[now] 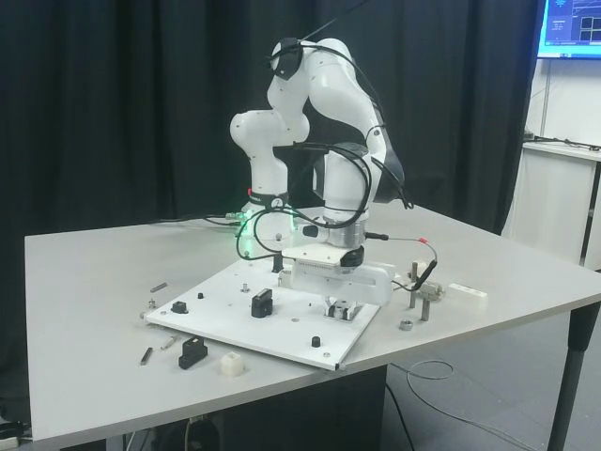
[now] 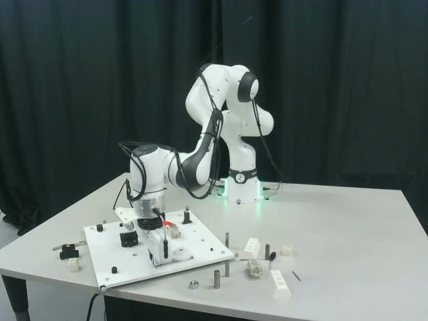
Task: Remove small gear.
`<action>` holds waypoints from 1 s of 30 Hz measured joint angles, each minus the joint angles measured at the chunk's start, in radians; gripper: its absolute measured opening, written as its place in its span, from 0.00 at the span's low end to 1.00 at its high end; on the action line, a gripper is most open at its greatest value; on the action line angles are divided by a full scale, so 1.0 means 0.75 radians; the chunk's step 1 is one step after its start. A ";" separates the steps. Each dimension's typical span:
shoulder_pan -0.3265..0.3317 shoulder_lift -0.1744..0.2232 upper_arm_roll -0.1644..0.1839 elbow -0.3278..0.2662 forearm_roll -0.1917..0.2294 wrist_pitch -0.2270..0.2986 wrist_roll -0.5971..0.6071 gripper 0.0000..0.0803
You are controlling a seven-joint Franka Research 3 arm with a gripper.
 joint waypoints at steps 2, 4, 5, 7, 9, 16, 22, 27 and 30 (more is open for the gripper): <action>0.000 0.000 0.000 0.001 0.000 -0.001 0.003 0.25; 0.000 0.000 0.000 0.001 0.000 -0.001 0.004 0.25; 0.000 0.000 0.000 0.001 0.000 -0.001 0.004 0.25; 0.000 0.000 0.000 0.001 0.000 -0.001 0.004 0.25; -0.001 0.000 0.000 0.001 0.000 -0.001 0.004 0.25; -0.001 0.001 -0.001 0.004 0.000 -0.004 0.005 0.25; -0.001 0.000 -0.003 0.012 0.000 -0.021 0.011 0.25; -0.001 0.000 -0.009 0.031 0.000 -0.058 0.013 0.25; -0.001 -0.001 -0.012 0.043 -0.001 -0.081 0.014 0.25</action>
